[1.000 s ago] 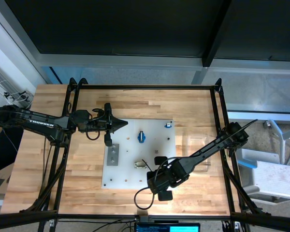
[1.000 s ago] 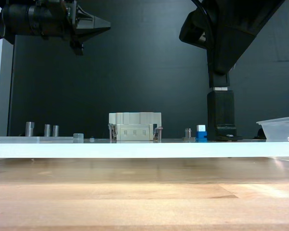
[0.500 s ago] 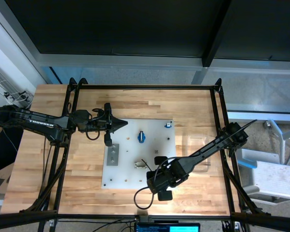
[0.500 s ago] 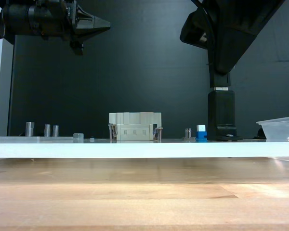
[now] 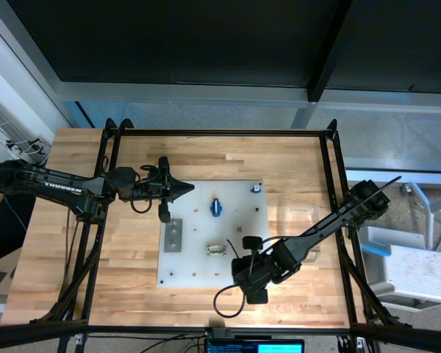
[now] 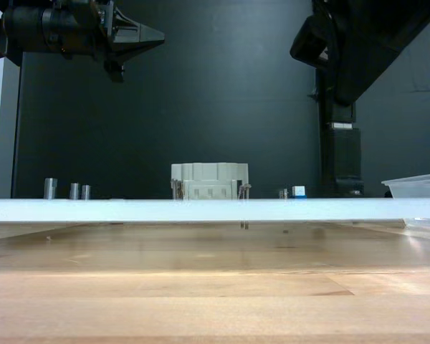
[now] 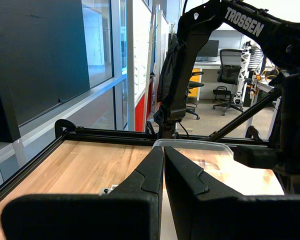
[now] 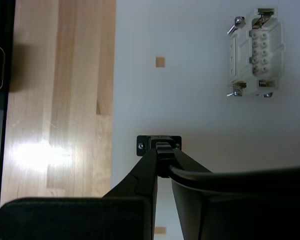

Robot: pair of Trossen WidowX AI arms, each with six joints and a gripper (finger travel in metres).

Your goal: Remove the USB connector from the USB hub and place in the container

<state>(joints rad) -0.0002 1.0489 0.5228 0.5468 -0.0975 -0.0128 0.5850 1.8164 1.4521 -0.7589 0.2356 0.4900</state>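
Pinching the USB connector (image 8: 163,148), right tool (image 8: 162,167) pointing down; left tool (image 7: 163,152) closed, aloft.

Arms matte black, slim links, blocky joints. Left arm (image 5: 59,187): white TROSSEN lettering; same on right arm (image 7: 242,20). Left gripper (image 7: 163,150), high above board (image 5: 198,272) far-left corner: black wedge fingers tapering to point. Right gripper (image 8: 161,159), low over board near-right: same tapered black fingers. Thin black cable loop (image 5: 216,305) at wrist

backdrop (image 6: 222,107): black | table (image 5: 294,158): light wood | office chairs (image 7: 226,92) beyond
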